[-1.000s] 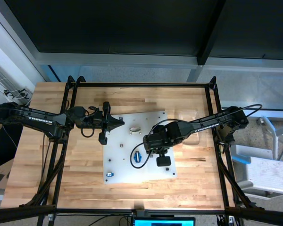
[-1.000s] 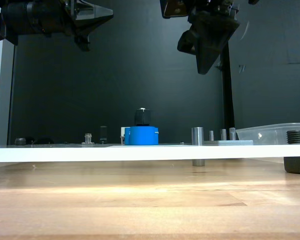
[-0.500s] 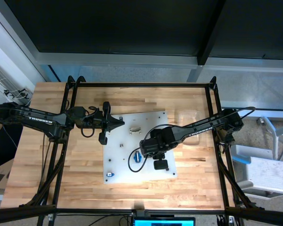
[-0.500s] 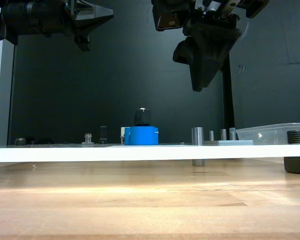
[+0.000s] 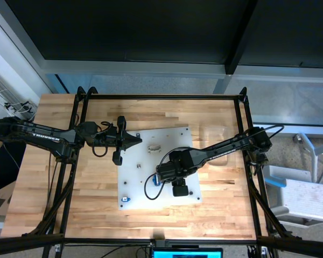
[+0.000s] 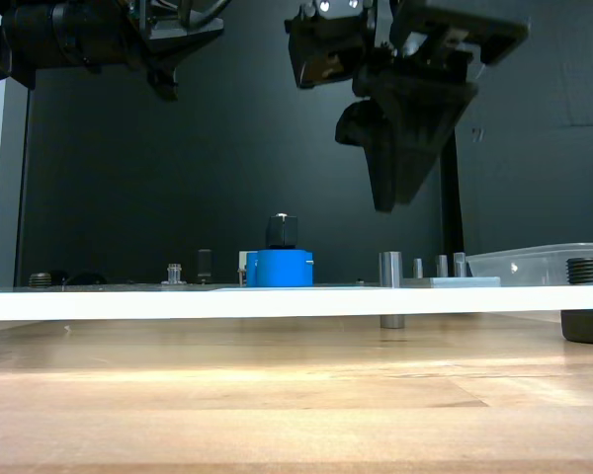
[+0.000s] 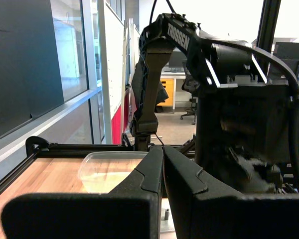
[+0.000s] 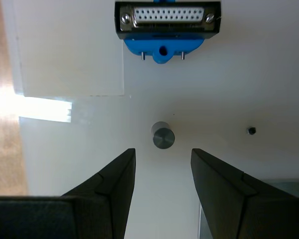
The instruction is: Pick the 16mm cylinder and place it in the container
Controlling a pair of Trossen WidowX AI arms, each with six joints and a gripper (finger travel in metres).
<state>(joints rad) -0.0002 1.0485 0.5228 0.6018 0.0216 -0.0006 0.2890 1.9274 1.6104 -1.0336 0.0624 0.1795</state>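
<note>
The 16mm cylinder (image 8: 163, 138), a short silver peg with a round top, stands upright on the white board, and my right gripper (image 8: 163, 152) hangs open just above it, one finger to each side, touching nothing. From table height the cylinder (image 6: 390, 269) stands below the right gripper (image 6: 382, 197), well clear of it. The container (image 6: 539, 265), a clear tub, rests to the right; it also shows past the right arm (image 5: 218, 146) and beyond my left gripper (image 7: 163, 152), which is shut and empty. That left gripper (image 5: 133, 140) is parked high over the board's far left corner.
The white board (image 5: 134, 185) carries a blue connector part (image 8: 163, 49), a blue-clad part (image 6: 280, 267) and a small dark peg (image 6: 205, 265). Thin pegs stand on a grey block (image 6: 450, 281) beside the container. A black threaded knob (image 6: 585, 269) sits at the far right.
My right gripper has moved left and toward the near edge over the board and come lower, ending above the cylinder. The left arm has not moved.
</note>
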